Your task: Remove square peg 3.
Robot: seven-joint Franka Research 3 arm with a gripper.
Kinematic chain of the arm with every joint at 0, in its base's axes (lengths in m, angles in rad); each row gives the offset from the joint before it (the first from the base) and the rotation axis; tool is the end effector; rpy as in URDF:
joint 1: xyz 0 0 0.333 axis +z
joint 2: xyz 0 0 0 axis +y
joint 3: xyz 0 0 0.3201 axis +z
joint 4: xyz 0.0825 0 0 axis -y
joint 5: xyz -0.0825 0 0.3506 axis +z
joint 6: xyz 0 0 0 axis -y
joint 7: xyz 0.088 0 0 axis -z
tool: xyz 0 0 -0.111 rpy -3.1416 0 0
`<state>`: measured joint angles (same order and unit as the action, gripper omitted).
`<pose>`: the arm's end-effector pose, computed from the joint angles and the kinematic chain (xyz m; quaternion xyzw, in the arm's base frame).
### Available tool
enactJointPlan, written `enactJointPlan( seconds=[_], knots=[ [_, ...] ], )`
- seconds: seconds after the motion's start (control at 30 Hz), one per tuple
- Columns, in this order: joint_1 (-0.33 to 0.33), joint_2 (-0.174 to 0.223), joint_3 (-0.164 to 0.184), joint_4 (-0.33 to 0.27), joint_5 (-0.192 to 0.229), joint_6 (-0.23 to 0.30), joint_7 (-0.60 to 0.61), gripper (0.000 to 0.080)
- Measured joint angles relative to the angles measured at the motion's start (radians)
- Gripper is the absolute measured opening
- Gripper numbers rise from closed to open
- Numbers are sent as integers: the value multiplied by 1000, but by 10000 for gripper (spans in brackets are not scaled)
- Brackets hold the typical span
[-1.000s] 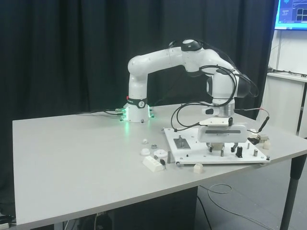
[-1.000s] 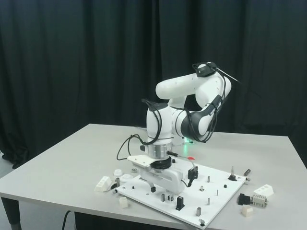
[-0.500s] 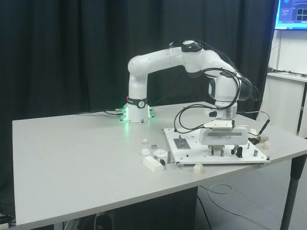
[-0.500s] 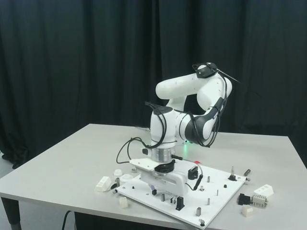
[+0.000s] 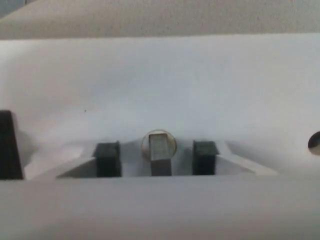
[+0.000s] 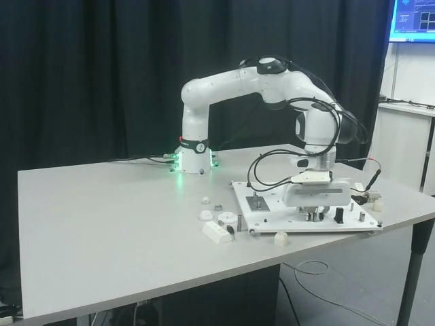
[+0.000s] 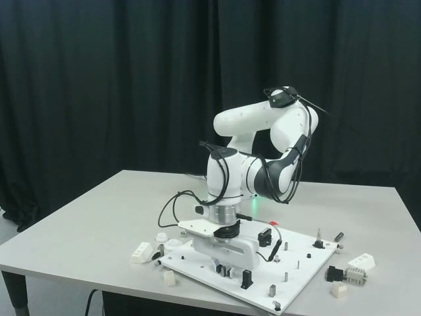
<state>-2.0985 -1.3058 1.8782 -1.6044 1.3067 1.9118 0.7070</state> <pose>0.6477 0.1045 0.2003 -0.8289 0.5590 -0.0175 0.0036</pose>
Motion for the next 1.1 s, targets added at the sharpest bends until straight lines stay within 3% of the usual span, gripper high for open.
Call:
enactJointPlan(
  seconds=[0.17, 0.2, 0.33, 0.37, 0.83, 1.1],
  knots=[
    [0, 0, 1, 0, 0, 0, 0, 367],
    [-1, 0, 1, 0, 0, 0, 0, 166],
    [-1, 0, 1, 0, 0, 0, -3, 166],
    [-1, 0, 1, 0, 0, 0, -3, 77],
    [1, 2, -4, 0, -3, -2, -3, 77],
    [8, 10, -24, 2, -21, -23, -3, 76]
  ],
)
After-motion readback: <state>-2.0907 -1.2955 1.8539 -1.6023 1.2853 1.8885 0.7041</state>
